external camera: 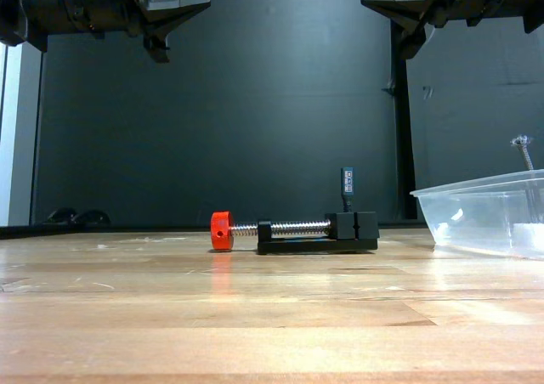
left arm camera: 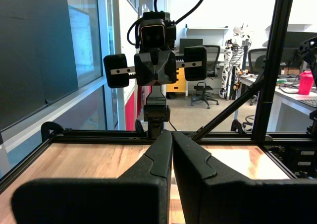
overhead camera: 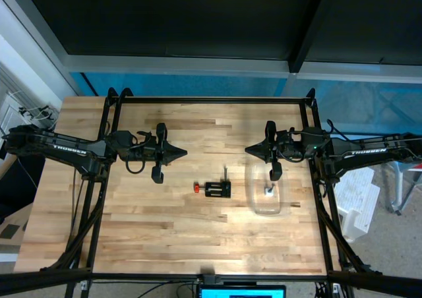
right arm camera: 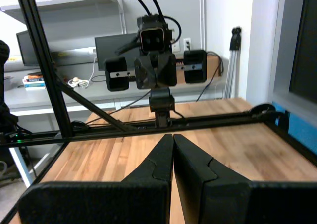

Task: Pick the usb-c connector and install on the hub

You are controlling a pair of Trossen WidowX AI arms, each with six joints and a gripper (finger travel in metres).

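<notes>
- Left end effector (overhead camera: pixel 184 153): I find it held high over the left half of the table (overhead camera: pixel 132 212), level, its tip pointing inward toward the middle. In the left wrist view its two fingers (left arm camera: pixel 158 157) lie pressed together along their length.
- Right end effector (overhead camera: pixel 248 150): held high over the right half of the table, level, its tip pointing inward so that it faces the left one across a gap. It sits above the far end of the tray (overhead camera: pixel 267 212). In the right wrist view its fingers (right arm camera: pixel 159 159) are closed against each other.
- Hub (overhead camera: pixel 217 190): a small black block lying flat on the table near the middle, below and between the two tips. From the low view I see a threaded rod running from the block to the knob.
- Knob (overhead camera: pixel 196 188): orange-red, at the hub's left end, resting on the wood.
- Usb-c connector (overhead camera: pixel 269 191): a tiny whitish-grey piece lying inside the tray, well apart from the hub and to its right.
- Tray: clear plastic, sitting on the table just right of the hub, not touching it.
- Frame (overhead camera: pixel 211 100): black bars running round the table's edges.
</notes>
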